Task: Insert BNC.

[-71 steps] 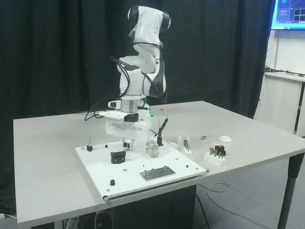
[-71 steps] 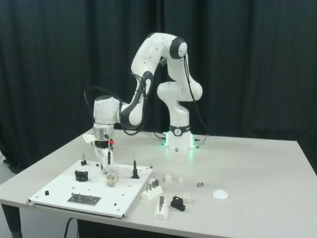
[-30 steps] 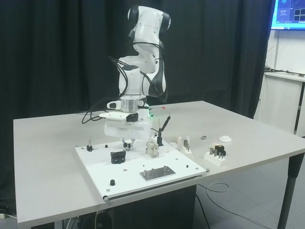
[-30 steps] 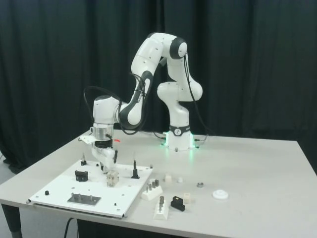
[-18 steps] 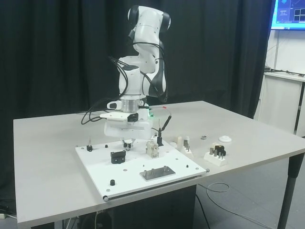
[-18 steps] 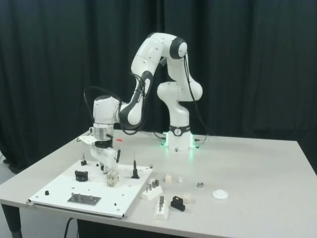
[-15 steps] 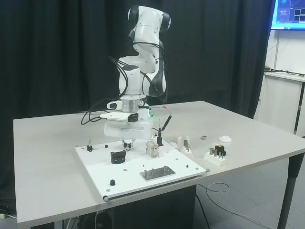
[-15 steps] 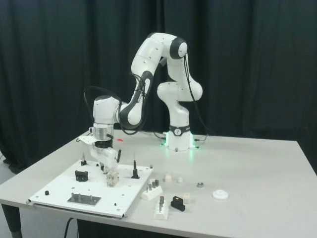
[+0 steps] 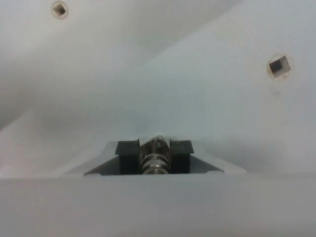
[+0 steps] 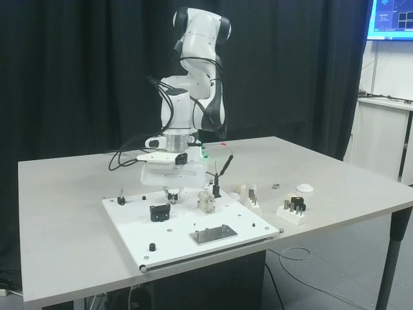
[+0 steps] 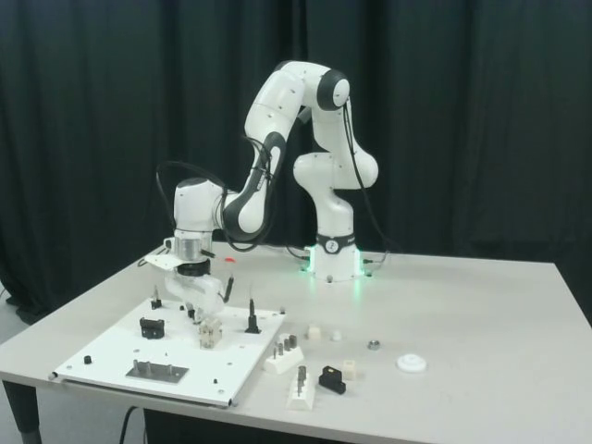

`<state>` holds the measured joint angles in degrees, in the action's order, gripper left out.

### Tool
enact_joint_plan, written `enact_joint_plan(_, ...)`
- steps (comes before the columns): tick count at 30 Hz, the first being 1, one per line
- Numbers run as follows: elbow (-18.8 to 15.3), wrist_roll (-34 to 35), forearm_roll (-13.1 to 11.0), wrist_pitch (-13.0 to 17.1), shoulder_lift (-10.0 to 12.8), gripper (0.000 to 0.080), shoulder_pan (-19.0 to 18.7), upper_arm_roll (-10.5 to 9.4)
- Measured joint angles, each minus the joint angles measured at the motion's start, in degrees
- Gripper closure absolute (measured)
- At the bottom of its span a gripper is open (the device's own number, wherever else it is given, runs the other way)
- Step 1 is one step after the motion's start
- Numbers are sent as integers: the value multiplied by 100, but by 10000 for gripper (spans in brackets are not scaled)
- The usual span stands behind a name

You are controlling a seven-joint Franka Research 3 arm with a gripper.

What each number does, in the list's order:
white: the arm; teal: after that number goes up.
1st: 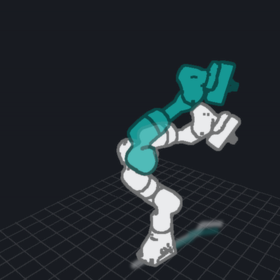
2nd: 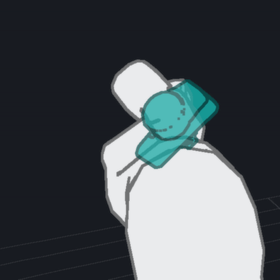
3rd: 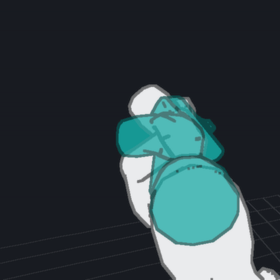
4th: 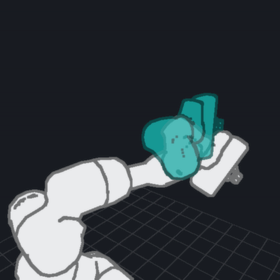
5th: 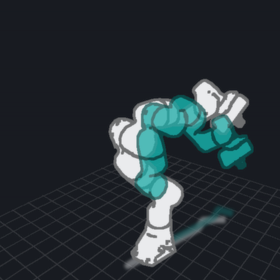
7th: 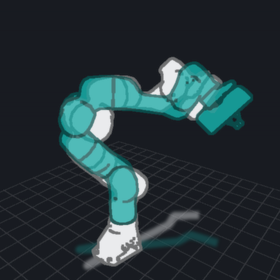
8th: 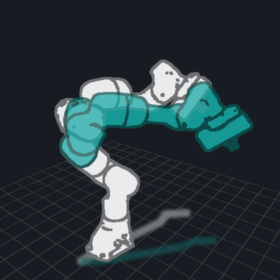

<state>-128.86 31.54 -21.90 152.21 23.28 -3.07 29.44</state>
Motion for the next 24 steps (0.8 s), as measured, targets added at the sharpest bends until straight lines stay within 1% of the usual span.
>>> enact_joint_plan(10, 4, -284, 0, -11, 0, 677, 0, 0)
enact_joint_plan(24, 29, -864, 0, -62, 8, 677, 1, 0)
